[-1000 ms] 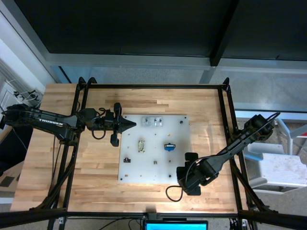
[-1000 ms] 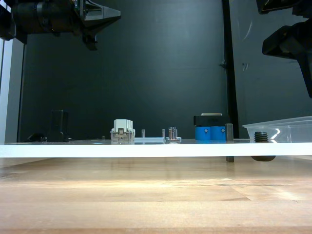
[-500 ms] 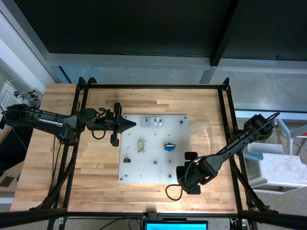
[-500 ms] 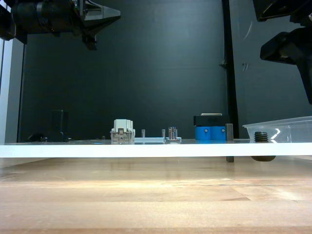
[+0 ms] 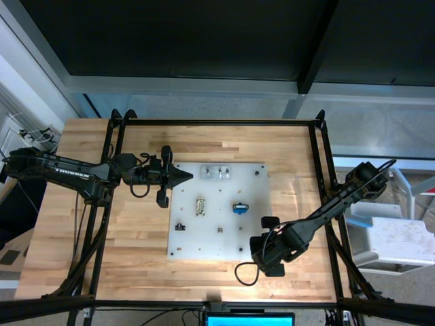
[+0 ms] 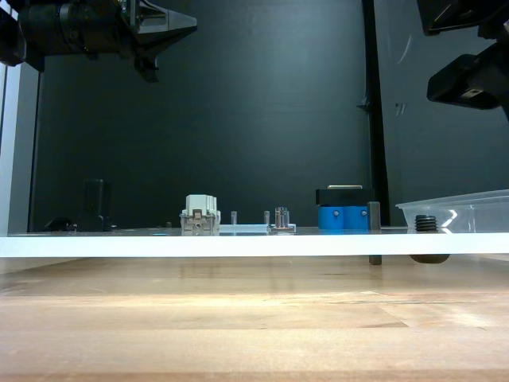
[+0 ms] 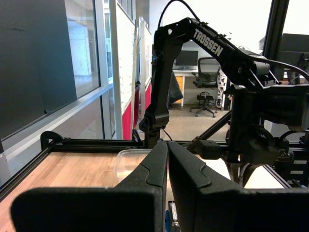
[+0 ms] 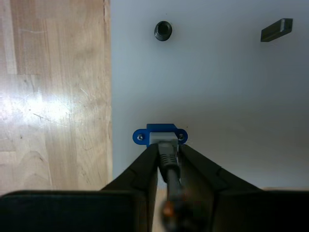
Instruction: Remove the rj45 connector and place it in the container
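Right gripper (image 8: 168,147) at the near right corner of the board (image 8: 231,87), pinching the rj45 connector (image 8: 168,154): one finger (image 8: 145,166) lies against each side of the small grey plug, whose tip sits in a blue socket (image 8: 160,129) fixed to the board just beside the edge that meets the wooden table (image 8: 53,96). The plug's dark cable (image 8: 172,186) runs back between the fingers, and in the high view it forms a loop on the table off the board's near edge. Ahead of the gripper on the board stand a black screw (image 8: 163,31) and a short dark bar (image 8: 276,29). The container (image 5: 216,172) rests on the far part of the board, well apart from the rj45 connector; a beige connector (image 5: 200,206) and a blue connector (image 5: 239,208) lie nearer the board's middle. Left gripper (image 5: 185,176) hangs high over the board's left edge, near the container, its fingers (image 7: 154,164) pressed together
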You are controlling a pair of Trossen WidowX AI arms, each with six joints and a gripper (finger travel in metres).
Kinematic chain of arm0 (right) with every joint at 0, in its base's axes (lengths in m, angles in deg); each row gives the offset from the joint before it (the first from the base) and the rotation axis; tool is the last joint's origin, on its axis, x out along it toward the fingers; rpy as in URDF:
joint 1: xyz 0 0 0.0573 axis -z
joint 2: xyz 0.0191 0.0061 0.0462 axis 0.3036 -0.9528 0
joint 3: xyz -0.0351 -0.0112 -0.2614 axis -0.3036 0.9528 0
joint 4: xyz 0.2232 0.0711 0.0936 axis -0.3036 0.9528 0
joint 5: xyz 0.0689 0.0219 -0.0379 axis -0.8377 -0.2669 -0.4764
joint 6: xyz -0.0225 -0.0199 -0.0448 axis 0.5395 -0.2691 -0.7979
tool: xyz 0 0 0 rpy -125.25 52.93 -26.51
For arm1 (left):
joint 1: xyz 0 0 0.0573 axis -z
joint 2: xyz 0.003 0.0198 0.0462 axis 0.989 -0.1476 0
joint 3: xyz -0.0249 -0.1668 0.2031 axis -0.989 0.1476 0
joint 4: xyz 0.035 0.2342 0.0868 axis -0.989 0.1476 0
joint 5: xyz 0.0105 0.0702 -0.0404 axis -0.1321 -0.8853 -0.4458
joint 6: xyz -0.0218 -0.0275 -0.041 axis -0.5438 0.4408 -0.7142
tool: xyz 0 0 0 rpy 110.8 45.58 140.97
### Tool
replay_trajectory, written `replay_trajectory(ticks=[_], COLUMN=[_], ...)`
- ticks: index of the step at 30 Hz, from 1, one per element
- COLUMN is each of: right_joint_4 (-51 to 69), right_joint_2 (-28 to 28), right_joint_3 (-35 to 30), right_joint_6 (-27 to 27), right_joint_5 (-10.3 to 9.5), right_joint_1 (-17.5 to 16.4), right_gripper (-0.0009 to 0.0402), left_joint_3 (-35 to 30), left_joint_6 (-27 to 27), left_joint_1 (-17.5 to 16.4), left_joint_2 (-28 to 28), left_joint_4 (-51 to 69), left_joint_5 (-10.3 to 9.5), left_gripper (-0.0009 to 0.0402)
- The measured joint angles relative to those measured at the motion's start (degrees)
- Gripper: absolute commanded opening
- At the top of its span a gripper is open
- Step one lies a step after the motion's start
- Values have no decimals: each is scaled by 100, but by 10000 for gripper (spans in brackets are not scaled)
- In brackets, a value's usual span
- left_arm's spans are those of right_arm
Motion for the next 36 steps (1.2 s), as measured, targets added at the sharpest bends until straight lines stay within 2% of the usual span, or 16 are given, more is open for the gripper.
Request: replay_trajectory(ticks=[2,20,23,36], right_joint_4=[4,170,304,977], right_joint_2=[0,37,168,564], right_joint_3=[0,-111,-262,-686], right_joint_6=[0,-2,-7,-66], right_joint_5=[4,39,129,76], right_joint_1=[0,0,2,9], right_gripper=[-3,0,0,0], left_joint_3=[2,2,0,2], left_joint_6=[0,-2,-2,-2], left_joint_1=[0,0,0,0], left_joint_2=[0,0,0,0], left_joint_4=[0,0,2,0], left_joint_5=[0,0,-2,-2], left_gripper=[1,1,1,1])
